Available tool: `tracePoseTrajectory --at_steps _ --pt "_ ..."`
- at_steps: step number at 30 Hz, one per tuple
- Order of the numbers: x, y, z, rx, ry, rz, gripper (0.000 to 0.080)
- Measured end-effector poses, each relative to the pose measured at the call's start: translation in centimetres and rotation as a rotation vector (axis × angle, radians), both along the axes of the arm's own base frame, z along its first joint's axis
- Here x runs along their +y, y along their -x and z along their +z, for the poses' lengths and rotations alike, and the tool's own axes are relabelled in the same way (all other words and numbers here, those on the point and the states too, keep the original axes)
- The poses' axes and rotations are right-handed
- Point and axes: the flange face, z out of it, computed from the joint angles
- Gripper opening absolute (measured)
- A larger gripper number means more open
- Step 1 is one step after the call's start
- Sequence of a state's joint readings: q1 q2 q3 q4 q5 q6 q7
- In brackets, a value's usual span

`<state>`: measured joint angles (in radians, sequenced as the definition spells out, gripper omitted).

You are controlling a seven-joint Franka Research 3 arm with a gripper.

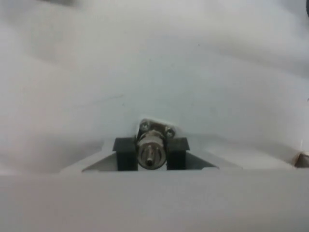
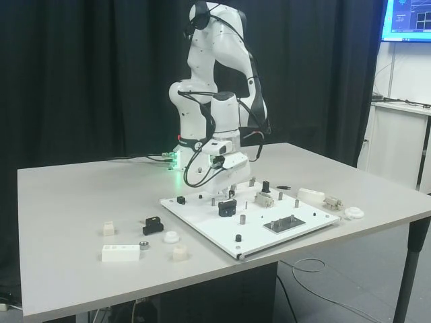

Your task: Remove BNC.

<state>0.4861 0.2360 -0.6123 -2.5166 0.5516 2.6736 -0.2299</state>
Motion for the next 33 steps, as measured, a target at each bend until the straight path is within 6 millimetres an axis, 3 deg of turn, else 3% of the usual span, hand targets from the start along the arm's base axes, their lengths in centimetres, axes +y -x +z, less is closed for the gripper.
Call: tracePoseTrajectory --at_steps 15,33 --pt "-0.15 -0.10 0.03 -0.015 0.001 0.193 0.0127" --pt "-0.21 -0.14 0.05 -0.022 0.002 0.268 0.0127"
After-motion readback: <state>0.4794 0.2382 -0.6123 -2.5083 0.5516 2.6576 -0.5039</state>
